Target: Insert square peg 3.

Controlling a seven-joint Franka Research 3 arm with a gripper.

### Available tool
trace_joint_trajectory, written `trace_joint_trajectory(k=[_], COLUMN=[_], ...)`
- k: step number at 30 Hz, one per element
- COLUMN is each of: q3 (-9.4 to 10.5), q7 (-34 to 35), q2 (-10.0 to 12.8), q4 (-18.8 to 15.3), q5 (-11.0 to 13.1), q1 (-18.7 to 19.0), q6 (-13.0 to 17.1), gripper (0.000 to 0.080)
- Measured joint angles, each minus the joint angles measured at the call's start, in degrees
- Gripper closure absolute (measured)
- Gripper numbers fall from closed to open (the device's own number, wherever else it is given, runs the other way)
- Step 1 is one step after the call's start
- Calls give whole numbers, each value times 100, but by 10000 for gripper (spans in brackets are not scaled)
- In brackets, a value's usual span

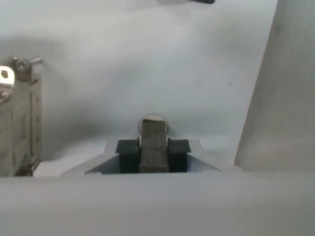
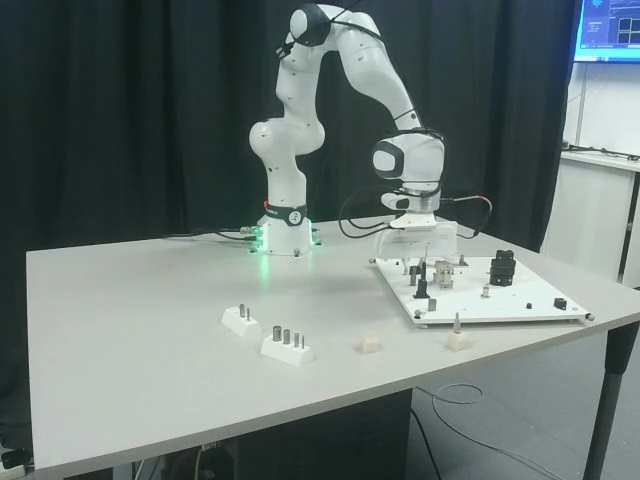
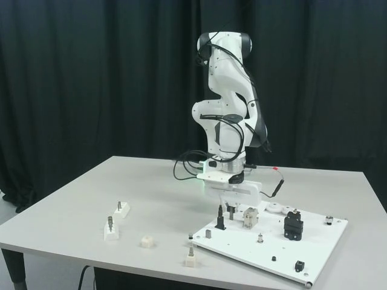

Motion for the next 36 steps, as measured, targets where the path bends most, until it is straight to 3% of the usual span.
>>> trace_joint_trajectory(k=[8,18,36], q3=[0,12,27], q7=[30,534,525], q2=[-8,-11,-3], q4=[-9,-40,-61], q5=[1,5,-9], q1=[0,18,18], q6=[0,0,64], gripper=[689,689,689])
